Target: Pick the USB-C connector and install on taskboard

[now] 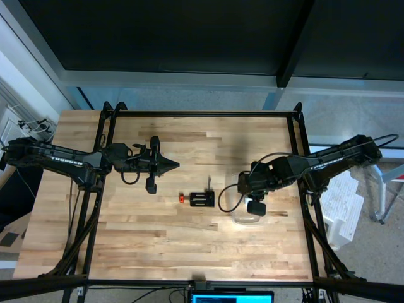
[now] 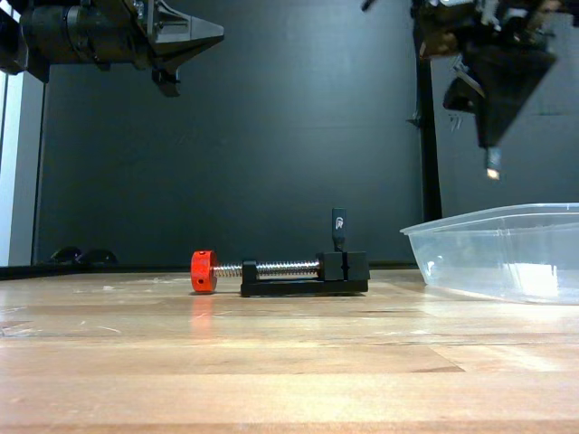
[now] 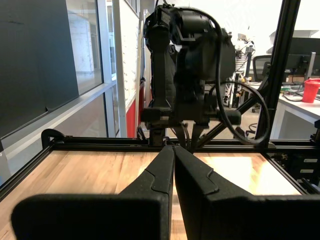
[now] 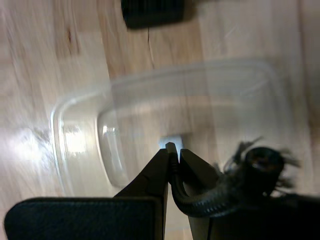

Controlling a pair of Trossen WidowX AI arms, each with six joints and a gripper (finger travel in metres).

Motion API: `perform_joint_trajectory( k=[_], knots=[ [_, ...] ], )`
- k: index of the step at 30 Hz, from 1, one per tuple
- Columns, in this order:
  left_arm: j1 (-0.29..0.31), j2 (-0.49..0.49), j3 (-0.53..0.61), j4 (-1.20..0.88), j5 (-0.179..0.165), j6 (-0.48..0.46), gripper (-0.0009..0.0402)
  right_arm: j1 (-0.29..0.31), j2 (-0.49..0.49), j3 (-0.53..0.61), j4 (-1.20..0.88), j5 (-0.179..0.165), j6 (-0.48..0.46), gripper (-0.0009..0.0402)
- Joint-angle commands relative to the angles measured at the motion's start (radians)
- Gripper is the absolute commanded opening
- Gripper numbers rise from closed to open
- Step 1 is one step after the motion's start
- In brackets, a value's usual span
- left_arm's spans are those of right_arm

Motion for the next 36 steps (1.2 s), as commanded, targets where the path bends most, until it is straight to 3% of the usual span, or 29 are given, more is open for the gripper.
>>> perform_joint_trajectory(
  k=[1,13,36],
  knots=[
    [0.0,0.0,0.0,0.0,0.0,0.0,0.0,-0.015,0.02,0.045,-0.01,0.003,-0.003,0.0],
    [0.0,0.0,0.0,0.0,0.0,0.0,0.0,-0.051,0.169,0.234,-0.083,0.029,-0.012,0.0],
    [0.0,0.0,0.0,0.0,0.0,0.0,0.0,-0.074,0.465,0.53,-0.104,0.027,-0.112,0.0]
  ],
)
